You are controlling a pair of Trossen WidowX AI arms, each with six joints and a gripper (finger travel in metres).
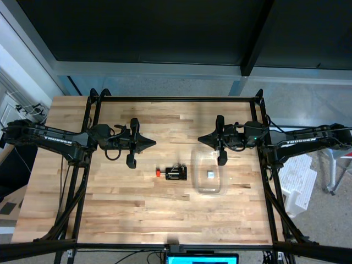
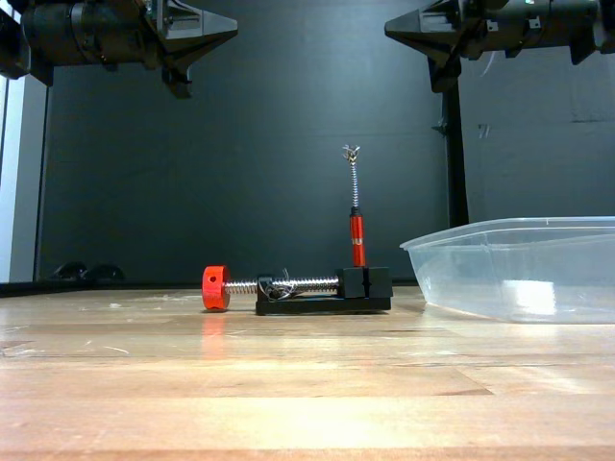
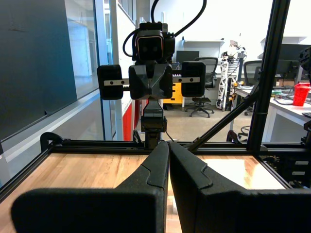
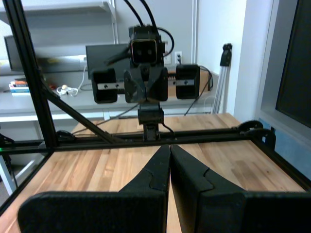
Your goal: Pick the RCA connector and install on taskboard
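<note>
Quick count: two arms, so two tools, left tool (image 1: 153,143) and right tool (image 1: 201,138). One black vise (image 1: 176,174), one red connector (image 2: 356,238), one braided cable (image 2: 355,182), one clear tray (image 2: 500,269), one white block (image 1: 210,175).

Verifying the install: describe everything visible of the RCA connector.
The connector is a slim red cylinder standing upright on the black vise. Its braided metallic cable rises straight to a splayed end. Nothing holds it: left gripper and right gripper, jaws shut, hang high at either side.

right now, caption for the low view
Connector stands on the vise, cable rising; left gripper and right gripper shut, high at either side
</note>
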